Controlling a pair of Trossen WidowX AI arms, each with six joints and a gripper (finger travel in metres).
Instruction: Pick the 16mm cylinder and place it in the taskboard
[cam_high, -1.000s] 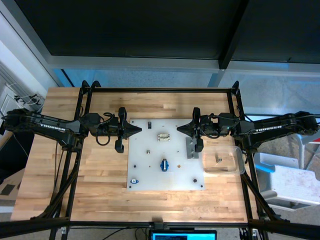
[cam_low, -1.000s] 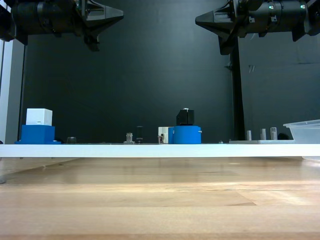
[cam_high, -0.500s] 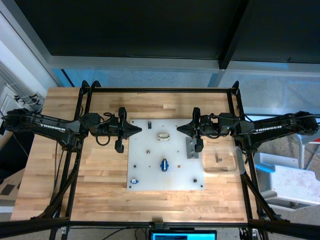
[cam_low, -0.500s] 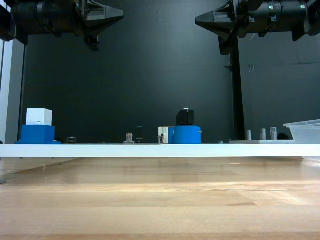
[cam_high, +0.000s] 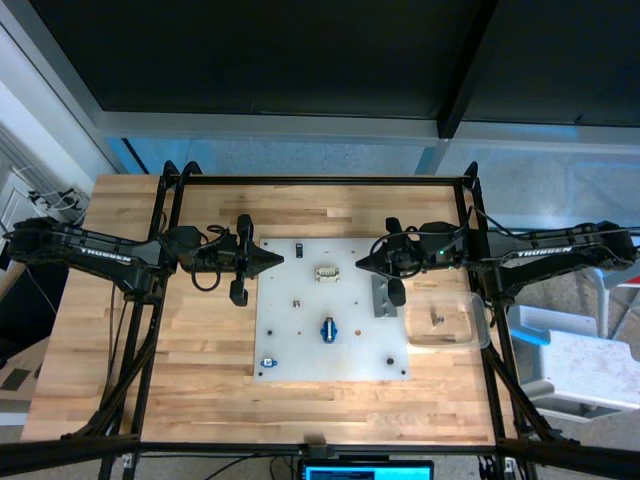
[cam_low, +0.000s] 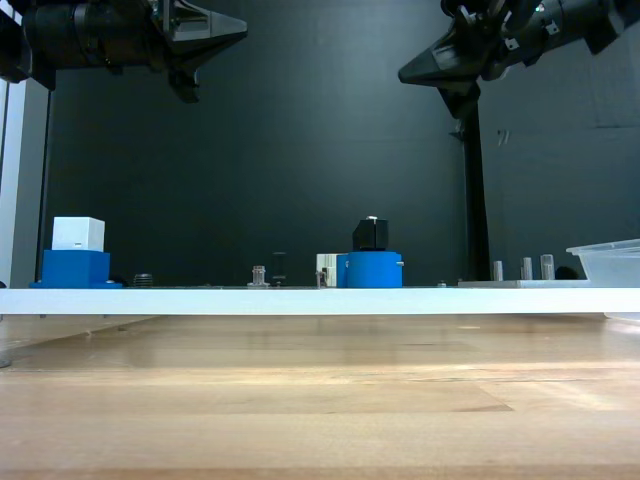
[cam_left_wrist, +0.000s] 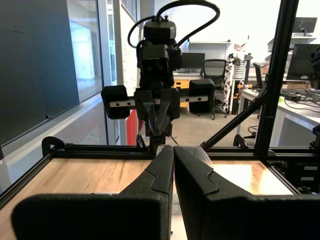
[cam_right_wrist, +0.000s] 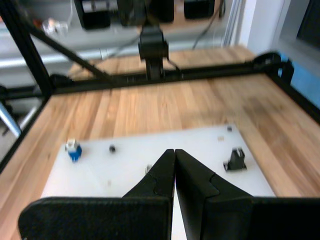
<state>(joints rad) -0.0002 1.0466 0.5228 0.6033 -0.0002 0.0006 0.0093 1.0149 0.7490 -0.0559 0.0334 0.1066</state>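
Both jaws are together: your left gripper (cam_high: 278, 257) is parked at the edge of the taskboard (cam_high: 300, 345), your right gripper (cam_high: 362, 264) high above it. Swing right to the clear tray (cam_high: 465, 332), open, and descend squarely onto the 16mm cylinder (cam_high: 437, 320) inside.

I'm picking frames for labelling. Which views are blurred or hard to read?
Right wrist view: blurred throughout, shut right claw above the large flat white square taskboard. Left wrist view: crisp, shut left claw at the board's left edge. Low view: both raised claws nearly lost against black backdrop. High view: evenly lit.
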